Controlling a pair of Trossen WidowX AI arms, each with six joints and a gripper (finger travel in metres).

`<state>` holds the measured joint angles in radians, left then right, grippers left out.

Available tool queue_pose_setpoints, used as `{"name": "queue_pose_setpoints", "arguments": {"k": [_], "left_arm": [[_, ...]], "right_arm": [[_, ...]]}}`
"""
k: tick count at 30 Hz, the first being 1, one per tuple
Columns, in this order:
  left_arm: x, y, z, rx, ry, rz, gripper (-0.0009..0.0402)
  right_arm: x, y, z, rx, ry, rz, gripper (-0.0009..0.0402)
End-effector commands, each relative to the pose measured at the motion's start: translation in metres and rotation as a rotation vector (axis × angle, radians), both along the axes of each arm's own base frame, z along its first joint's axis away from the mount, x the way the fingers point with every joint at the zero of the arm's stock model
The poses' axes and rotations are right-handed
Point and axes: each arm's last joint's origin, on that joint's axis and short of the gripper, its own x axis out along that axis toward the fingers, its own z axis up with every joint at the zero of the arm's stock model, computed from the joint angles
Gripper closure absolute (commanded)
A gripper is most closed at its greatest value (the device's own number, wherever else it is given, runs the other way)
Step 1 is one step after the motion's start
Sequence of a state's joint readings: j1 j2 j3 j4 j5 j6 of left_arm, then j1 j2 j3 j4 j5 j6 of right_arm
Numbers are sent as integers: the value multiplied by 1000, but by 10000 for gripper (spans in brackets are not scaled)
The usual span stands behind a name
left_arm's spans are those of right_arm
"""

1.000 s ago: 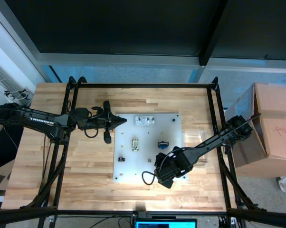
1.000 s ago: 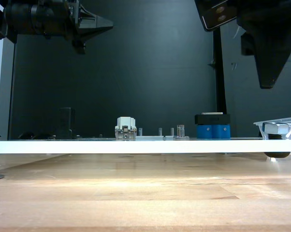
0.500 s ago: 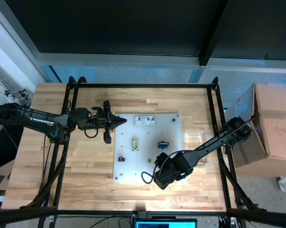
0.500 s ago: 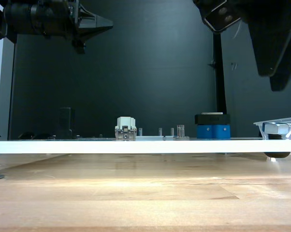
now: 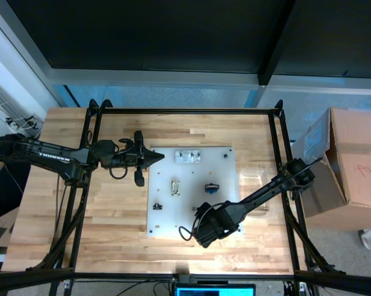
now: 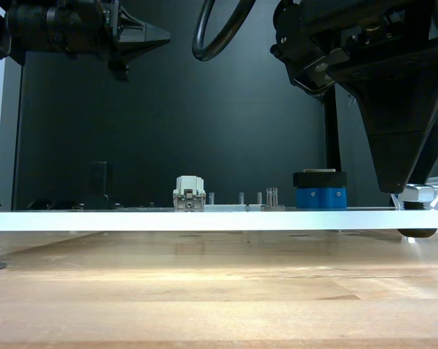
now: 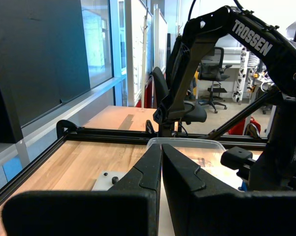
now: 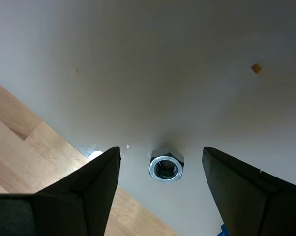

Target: Unfasten the M12 nut and place it in the container

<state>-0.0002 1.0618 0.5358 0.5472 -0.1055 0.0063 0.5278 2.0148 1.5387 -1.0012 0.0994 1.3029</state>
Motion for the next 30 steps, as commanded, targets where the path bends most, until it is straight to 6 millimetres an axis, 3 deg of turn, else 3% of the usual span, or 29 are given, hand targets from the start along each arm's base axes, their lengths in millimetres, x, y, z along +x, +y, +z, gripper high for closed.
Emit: {"name": "queue_pose_setpoints", "arguments": {"k": [1,17,23,30], "left_arm": [[0,0,0,0,-2,0,393],[0,0,0,0,0,0,393],[0,0,0,0,0,0,393],[0,0,0,0,0,0,393]], "right_arm": [[-1,0,-3,1,9,2,184],[-1,0,-3,-1,6,41,371],[-2,-1,5,6,-12,70,391],[-10,-8,30,-7,-54,150,386]]}}
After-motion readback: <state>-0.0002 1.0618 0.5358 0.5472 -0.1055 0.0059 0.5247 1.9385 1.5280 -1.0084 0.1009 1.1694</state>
